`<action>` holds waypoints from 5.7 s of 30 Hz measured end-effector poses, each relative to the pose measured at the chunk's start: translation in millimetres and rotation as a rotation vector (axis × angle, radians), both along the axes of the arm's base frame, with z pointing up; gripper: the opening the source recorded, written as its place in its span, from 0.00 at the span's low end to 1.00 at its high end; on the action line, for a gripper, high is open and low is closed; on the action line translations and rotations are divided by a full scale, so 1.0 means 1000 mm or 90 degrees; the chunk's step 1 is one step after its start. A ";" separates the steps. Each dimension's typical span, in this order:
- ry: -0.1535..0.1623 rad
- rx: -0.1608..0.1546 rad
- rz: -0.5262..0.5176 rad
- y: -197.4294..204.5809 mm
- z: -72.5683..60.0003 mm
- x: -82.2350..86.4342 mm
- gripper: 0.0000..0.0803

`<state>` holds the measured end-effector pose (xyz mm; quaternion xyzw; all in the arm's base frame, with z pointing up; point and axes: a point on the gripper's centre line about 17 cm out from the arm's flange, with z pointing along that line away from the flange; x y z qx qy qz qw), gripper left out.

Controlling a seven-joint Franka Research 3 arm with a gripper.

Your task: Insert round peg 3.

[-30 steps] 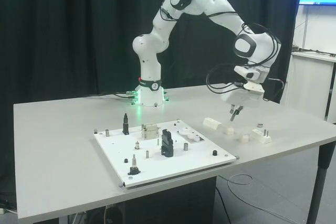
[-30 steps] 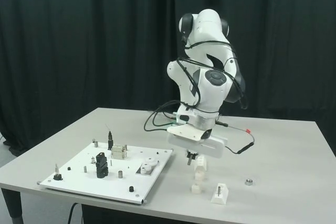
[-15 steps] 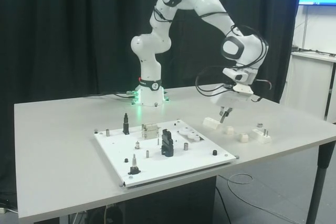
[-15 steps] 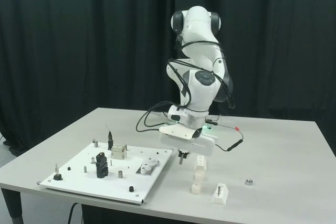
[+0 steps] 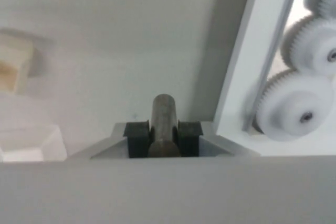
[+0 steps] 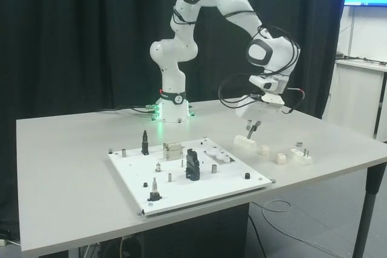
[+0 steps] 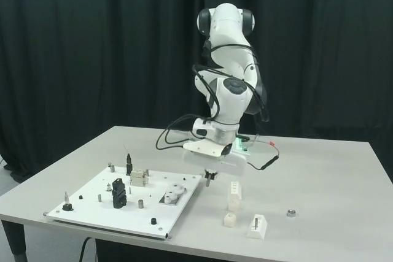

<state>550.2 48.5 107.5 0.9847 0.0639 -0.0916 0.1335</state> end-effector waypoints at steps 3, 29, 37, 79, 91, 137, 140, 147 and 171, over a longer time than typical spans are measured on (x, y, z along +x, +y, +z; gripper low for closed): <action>0.003 -0.005 0.015 -0.005 0.003 -0.007 0.14; -0.086 0.028 -0.017 -0.054 0.009 -0.048 0.14; -0.103 0.030 -0.078 -0.076 0.005 -0.057 0.14; -0.133 0.042 -0.277 -0.151 -0.006 -0.068 0.14; -0.121 0.045 -0.265 -0.164 -0.019 -0.072 0.14; -0.123 0.094 -0.230 -0.224 -0.004 -0.116 0.14; -0.120 0.101 -0.232 -0.225 -0.006 -0.119 0.14; -0.116 0.124 -0.241 -0.221 -0.011 -0.124 0.14; -0.124 0.165 -0.257 -0.210 -0.042 -0.121 0.14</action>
